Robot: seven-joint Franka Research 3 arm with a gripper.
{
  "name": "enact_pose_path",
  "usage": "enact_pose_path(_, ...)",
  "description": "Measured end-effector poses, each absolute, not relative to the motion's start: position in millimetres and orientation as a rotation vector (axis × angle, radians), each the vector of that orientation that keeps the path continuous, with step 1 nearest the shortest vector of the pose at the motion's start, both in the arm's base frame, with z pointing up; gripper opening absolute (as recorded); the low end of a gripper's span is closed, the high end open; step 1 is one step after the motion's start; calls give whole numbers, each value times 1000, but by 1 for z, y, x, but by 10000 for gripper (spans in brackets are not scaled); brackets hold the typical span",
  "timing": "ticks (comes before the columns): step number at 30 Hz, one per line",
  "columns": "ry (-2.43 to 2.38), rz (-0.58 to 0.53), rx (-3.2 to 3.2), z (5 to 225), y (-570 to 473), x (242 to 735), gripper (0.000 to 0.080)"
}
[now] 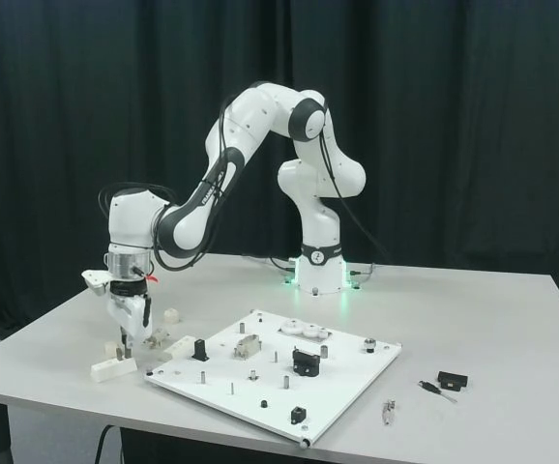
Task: Place square peg 4.
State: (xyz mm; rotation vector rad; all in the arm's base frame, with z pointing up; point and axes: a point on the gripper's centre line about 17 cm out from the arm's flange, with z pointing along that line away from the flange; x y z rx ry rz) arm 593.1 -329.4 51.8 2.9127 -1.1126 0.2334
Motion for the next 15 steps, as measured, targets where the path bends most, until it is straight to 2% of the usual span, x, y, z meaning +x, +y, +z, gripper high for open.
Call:
enact_pose_path(7, -1148, 228, 2901, 47, -330, 593, 162)
enact_pose_path(8, -1152, 229, 2900, 46, -330, 593, 427)
enact_pose_path(13, -1152, 238, 2896, 47, -333, 597, 427)
enact_pose_path(14, -1152, 241, 2896, 48, -334, 598, 704)
enact_pose_path(15, -1152, 244, 2895, 49, -334, 599, 704)
